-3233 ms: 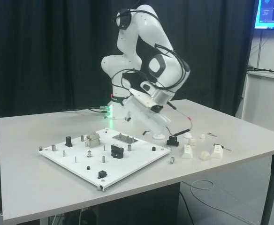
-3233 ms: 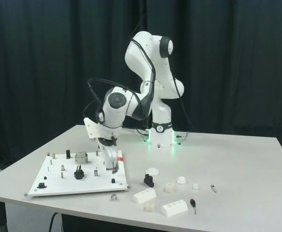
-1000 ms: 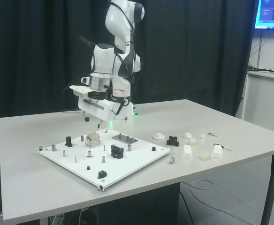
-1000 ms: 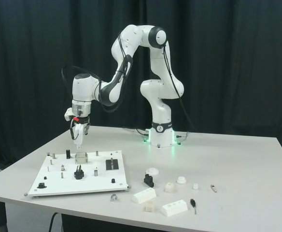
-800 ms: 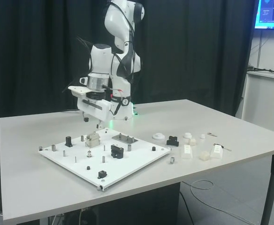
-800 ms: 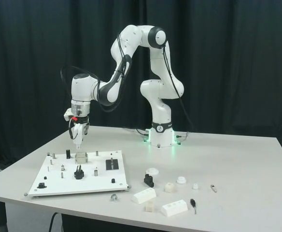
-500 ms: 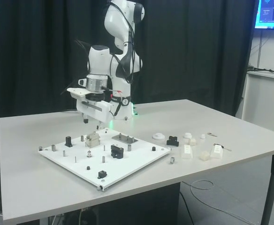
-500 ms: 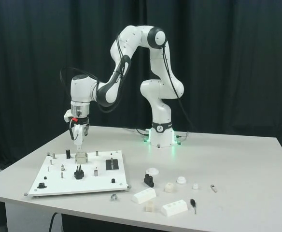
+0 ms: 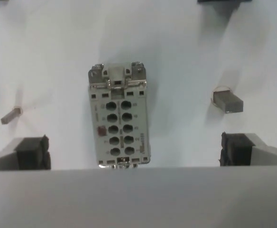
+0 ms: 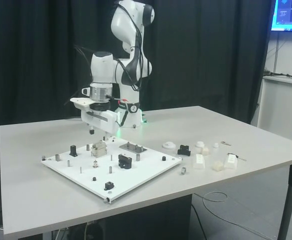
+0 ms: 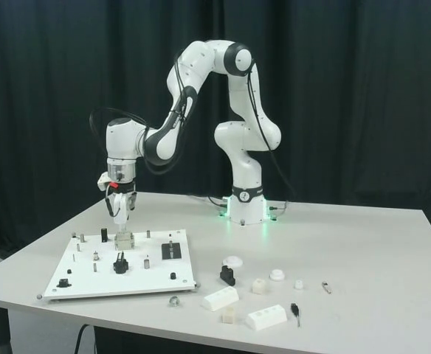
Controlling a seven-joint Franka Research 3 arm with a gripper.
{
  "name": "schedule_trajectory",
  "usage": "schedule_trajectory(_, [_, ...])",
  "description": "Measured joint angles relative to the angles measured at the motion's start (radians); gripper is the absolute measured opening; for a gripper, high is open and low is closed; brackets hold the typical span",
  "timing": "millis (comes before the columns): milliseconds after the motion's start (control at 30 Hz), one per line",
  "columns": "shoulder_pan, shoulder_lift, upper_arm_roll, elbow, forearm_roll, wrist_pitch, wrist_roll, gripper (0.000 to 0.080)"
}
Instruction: Remove waterproof.
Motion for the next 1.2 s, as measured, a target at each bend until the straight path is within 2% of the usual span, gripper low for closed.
schedule_trajectory(133, [0.000,0.008,0.000,0.001,0.021,0.000,-0.008,0.0800])
schedule_trajectory(567, [0.000,0.030,0.001,0.003,0.042,0.000,-0.028,0.0800])
schedule_trajectory(1200, [0.002,0.089,0.009,0.004,0.145,0.054,-0.086,0.0800])
